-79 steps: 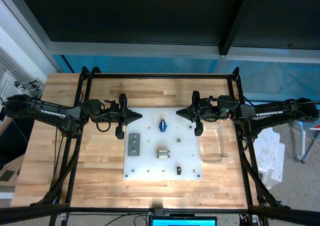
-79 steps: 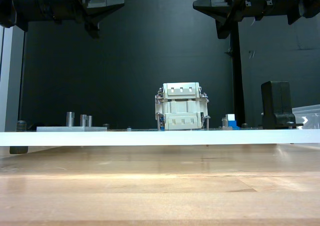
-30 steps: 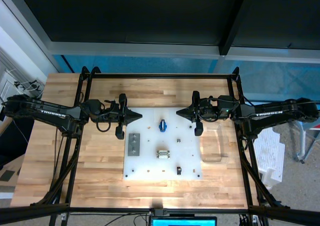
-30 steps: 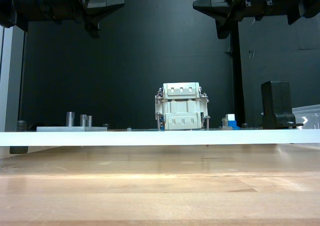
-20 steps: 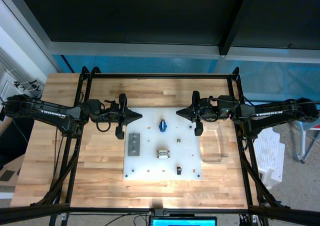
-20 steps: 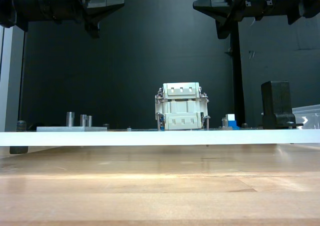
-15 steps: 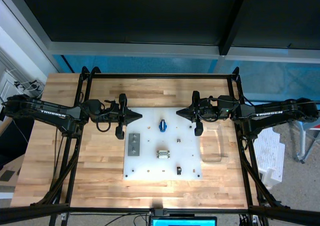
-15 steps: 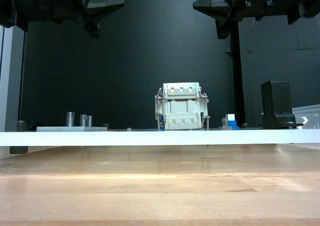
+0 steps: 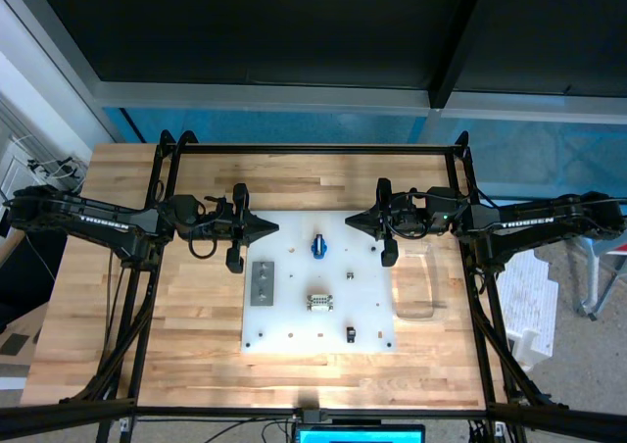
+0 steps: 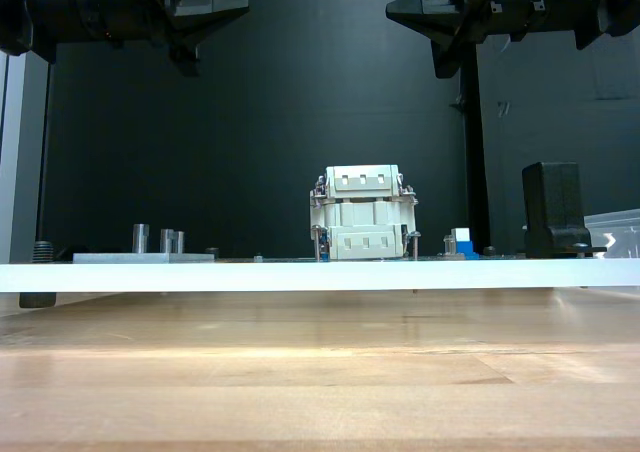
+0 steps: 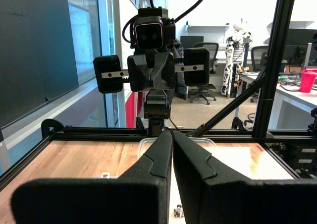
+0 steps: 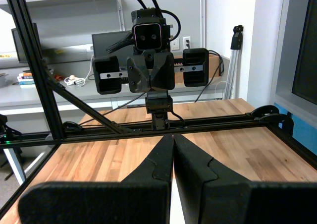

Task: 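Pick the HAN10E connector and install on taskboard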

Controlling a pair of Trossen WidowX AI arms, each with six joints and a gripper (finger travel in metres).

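The HAN10E connector [image 9: 317, 303], a pale grey-beige block with metal ends, stands on the white taskboard [image 9: 294, 325] near its middle front. In the low view the connector [image 10: 362, 217] rises above the taskboard's edge [image 10: 200, 275] with nothing touching it. My left gripper [image 9: 274, 228] hovers high over the board's back left corner, shut and empty. My right gripper [image 9: 349, 221] hovers high over the back of the board, also shut and empty. The two point at each other. Each wrist view shows its own shut fingertips, left gripper [image 11: 172, 133] and right gripper [image 12: 173, 136].
On the board are a grey block with three pins [image 9: 263, 282], a blue part [image 9: 318, 245] and a small black part [image 9: 352, 335]. A clear plastic tray [image 9: 421, 284] lies right of the board. A black frame [image 9: 313, 150] surrounds the table.
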